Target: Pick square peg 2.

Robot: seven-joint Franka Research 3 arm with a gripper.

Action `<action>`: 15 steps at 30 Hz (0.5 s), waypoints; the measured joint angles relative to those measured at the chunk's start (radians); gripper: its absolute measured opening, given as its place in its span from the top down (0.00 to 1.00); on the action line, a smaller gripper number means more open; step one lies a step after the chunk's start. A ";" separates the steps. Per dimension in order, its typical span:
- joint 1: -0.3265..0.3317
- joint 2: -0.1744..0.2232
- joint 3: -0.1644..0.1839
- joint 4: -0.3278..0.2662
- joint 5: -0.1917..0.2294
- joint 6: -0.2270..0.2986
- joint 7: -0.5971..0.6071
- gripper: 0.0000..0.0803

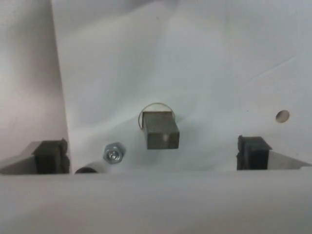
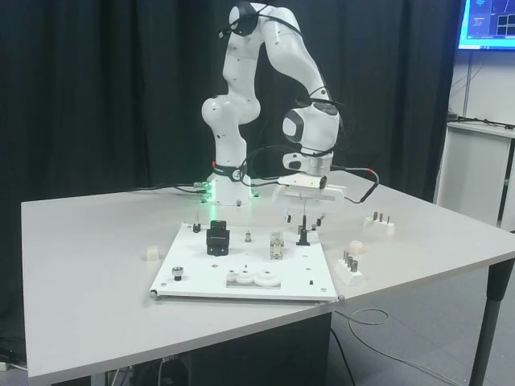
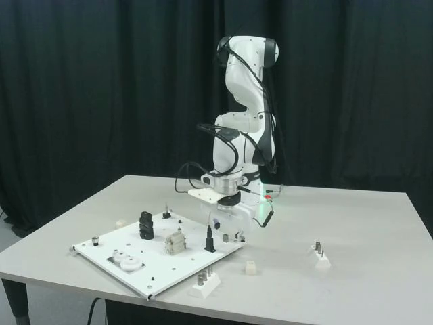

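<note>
A grey square peg stands upright on the white board, seated in a round recess. My gripper is open above it. One black fingertip and the other stand wide on either side of the peg, neither touching it. In the first room view the gripper hangs low over the far right part of the board. The second room view shows the gripper just above the board's far corner. I cannot make out the peg in either room view.
A bolt head sits close to the peg, and a small hole lies farther off. A black post, a black block and white gears stand on the board. White peg holders and a white cube sit on the grey table.
</note>
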 joint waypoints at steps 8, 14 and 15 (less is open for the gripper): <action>0.000 -0.020 0.000 0.003 -0.001 0.000 -0.005 0.02; 0.000 -0.039 0.000 0.003 -0.015 0.000 -0.005 0.01; 0.000 -0.042 0.000 0.003 -0.018 0.000 -0.005 0.00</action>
